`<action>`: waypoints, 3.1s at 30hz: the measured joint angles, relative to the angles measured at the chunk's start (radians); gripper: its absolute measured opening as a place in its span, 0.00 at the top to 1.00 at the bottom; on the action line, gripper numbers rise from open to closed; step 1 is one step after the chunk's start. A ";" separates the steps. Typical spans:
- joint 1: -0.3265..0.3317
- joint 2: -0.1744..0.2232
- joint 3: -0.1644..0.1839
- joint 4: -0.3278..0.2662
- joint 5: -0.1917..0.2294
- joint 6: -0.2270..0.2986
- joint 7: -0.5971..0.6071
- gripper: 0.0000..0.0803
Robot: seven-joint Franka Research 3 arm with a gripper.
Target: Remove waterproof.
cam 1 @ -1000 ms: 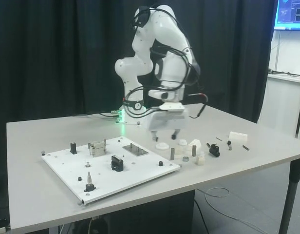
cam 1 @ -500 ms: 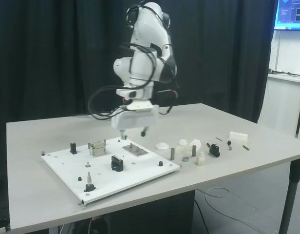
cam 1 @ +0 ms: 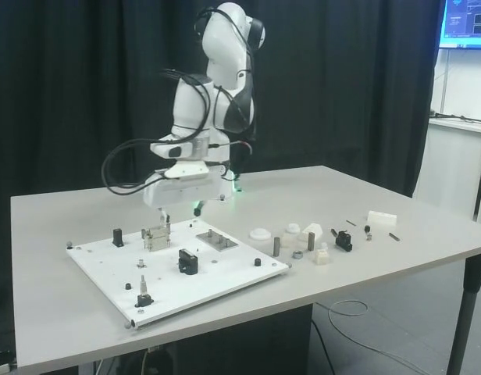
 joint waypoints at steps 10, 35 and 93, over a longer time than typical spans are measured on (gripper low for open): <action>-0.057 0.003 -0.001 -0.022 0.039 0.002 -0.082 0.00; -0.117 0.015 -0.018 -0.075 0.160 0.026 -0.244 0.00; -0.098 -0.006 -0.021 -0.202 0.191 0.228 -0.217 0.00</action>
